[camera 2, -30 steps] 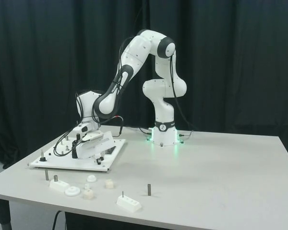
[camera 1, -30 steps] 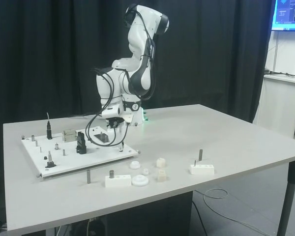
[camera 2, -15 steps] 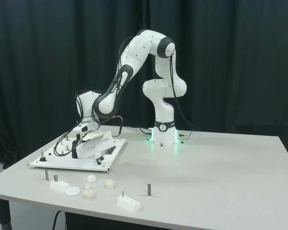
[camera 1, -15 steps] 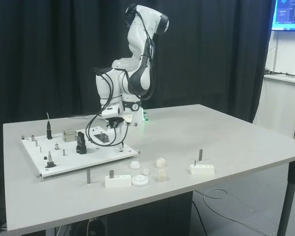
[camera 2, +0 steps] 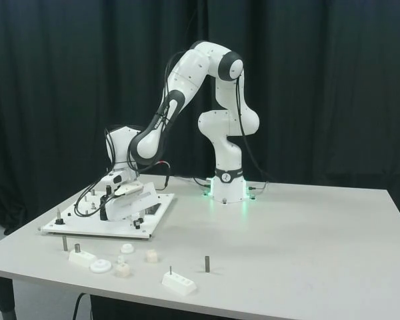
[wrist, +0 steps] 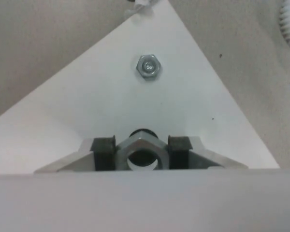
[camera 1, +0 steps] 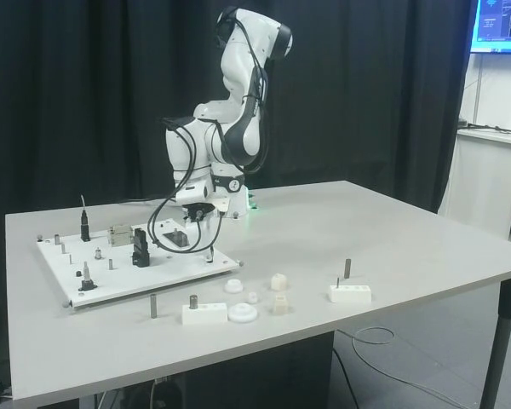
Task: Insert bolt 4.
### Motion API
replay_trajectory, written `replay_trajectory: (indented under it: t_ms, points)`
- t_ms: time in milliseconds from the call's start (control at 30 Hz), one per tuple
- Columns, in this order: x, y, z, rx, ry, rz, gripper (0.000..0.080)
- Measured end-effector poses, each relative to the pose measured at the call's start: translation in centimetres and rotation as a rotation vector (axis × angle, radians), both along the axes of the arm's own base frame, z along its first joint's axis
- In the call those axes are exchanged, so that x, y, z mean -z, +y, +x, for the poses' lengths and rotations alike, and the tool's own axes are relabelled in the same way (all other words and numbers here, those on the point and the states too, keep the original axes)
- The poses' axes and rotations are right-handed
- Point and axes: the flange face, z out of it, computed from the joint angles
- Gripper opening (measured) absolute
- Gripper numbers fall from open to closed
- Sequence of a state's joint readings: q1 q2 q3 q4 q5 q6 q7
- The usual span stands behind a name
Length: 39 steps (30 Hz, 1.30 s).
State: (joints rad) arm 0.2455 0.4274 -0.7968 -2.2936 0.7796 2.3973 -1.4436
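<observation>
Gripper [wrist: 142,155] clamping bolt [wrist: 141,153], board [wrist: 87,111] seemingly beneath, wrist view only

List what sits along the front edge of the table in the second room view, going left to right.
Upright pin → white block with a peg → white gear → small white part → flat white block with a thin pin → lone upright pin.

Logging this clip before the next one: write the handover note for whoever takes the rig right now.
Gripper: shut on the bolt, whose hex head sits between the black pads.
Position: low over a corner of the white board; a fitted hex bolt lies close by.
Done: bolt picked up and brought to the board.
Left: whether it is seated cannot be told; finish insertion, release, withdraw.
</observation>
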Motion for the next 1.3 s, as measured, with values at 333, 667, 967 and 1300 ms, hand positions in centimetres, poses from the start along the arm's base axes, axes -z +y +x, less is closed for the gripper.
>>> replay_trajectory:
  t_ms: [333, 667, 967, 1300]
  points:
    - [0.11, 0.28, 0.09, -0.005, 0.001, 0.002, 0.0229]
    - [0.13, 0.32, 0.09, 0.000, 0.002, -0.002, 0.0229]
    - [0.16, 0.47, 0.13, 0.009, 0.002, -0.014, 0.0229]
    - [0.11, 0.74, 0.16, 0.009, 0.005, -0.025, 0.0229]
